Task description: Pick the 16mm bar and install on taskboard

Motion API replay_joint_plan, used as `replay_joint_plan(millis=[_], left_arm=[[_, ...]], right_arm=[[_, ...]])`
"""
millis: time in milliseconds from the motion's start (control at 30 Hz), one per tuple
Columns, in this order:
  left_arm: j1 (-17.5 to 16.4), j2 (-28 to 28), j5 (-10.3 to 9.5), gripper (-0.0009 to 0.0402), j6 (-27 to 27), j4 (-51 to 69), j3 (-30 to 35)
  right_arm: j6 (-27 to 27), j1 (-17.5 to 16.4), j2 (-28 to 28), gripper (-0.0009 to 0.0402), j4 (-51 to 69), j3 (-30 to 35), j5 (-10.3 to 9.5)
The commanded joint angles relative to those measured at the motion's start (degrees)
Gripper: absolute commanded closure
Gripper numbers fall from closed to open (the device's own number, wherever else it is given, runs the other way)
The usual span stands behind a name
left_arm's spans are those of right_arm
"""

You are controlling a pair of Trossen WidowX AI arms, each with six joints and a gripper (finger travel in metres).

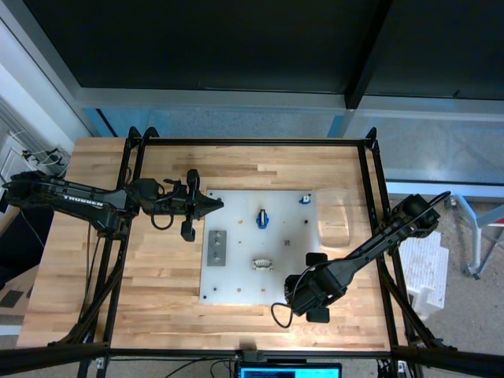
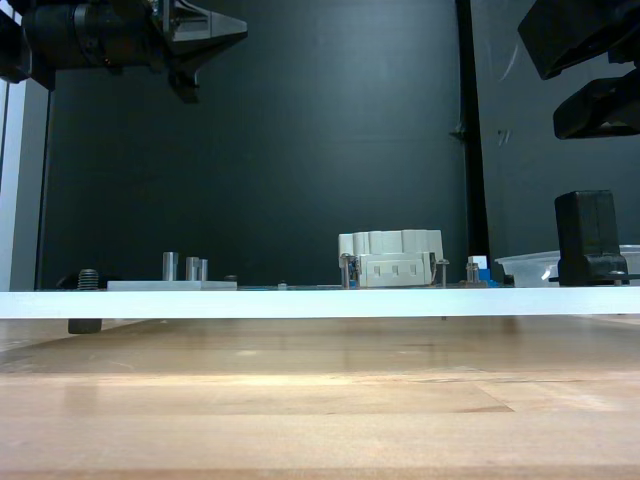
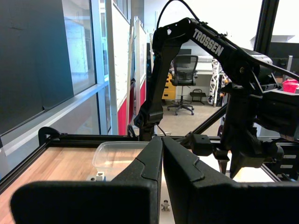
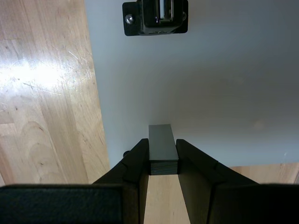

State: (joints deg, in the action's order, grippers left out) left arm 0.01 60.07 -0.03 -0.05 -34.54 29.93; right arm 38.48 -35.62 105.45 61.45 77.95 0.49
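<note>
Clamping bar [image 4: 161,138], right gripper [image 4: 162,151] above taskboard [image 1: 240,216] near edge, left gripper [image 1: 215,205] closed, above its far-left corner

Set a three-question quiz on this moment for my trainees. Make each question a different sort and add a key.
1. True or false: the left gripper, hovering above the taskboard's left edge, holds the bar.
2. What lies directly under the right gripper?
A. the clear tray
B. the taskboard's near right corner
C. the grey metal block
3. Fill in: the left gripper's fingers are ____ (open or shut).

Key:
1. False. The right gripper clamps the bar between its fingers, and the left holds nothing.
2. B.
3. Shut.
</note>
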Motion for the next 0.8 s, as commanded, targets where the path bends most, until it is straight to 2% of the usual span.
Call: replay_joint_plan(millis=[33, 500, 633, 800], left_arm=[[0.0, 0.0, 0.02, 0.0393, 0.0, 0.0, 0.0], [0.0, 0.0, 0.02, 0.0393, 0.0, 0.0, 0.0], [0.0, 0.0, 0.02, 0.0393, 0.0, 0.0, 0.0], [0.0, 0.0, 0.02, 0.0393, 0.0, 0.0, 0.0]], right_arm=[[0.0, 0.0, 0.0, 0.0389, -0.6, -1.2, 0.22], [0.0, 0.0, 0.0, 0.0386, -3.8, -2.9, 0.11], [0.1, 0.0, 0.0, 0.0358, -4.0, -2.9, 0.00], [0.1, 0.0, -0.1, 0.0302, -4.0, -2.9, -0.04]])
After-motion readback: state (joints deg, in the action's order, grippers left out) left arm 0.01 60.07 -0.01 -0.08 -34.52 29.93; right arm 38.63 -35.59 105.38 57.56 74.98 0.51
